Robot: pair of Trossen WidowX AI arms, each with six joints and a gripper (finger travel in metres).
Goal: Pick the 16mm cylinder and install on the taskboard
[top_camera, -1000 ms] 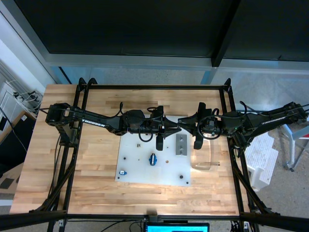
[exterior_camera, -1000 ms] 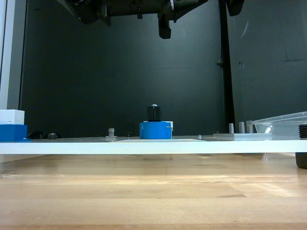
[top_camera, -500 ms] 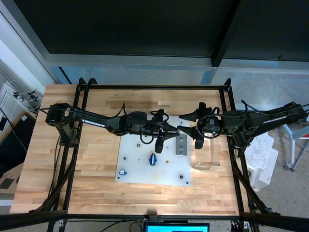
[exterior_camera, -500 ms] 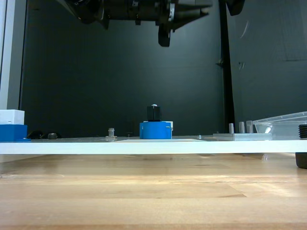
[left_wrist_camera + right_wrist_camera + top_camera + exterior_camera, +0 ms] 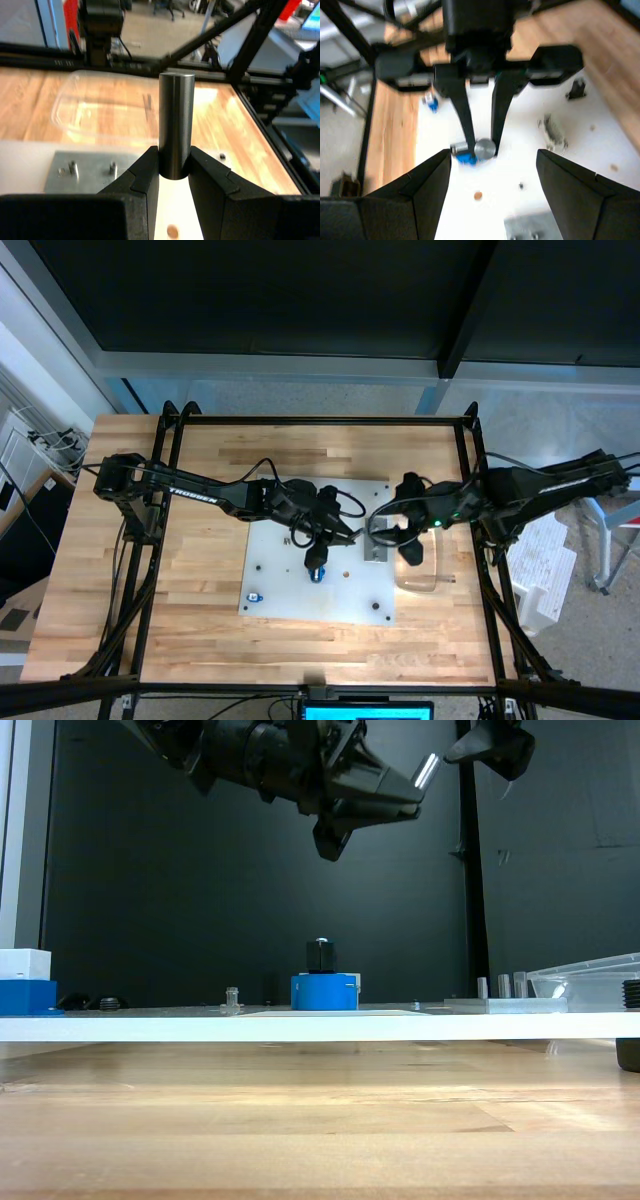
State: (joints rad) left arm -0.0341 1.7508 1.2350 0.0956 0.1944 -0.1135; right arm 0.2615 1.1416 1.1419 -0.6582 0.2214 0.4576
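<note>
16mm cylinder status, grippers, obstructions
Left gripper shut on grey metal cylinder, high over white flat taskboard. Right gripper open, empty, facing it nearby. Not yet installed.

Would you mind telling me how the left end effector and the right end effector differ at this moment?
The left end effector is shut on the 16mm cylinder; the right end effector is open and empty. The left hangs above the taskboard near the blue fitting; the right hangs near the clear tray. Both are raised off the board and point toward each other.
</note>
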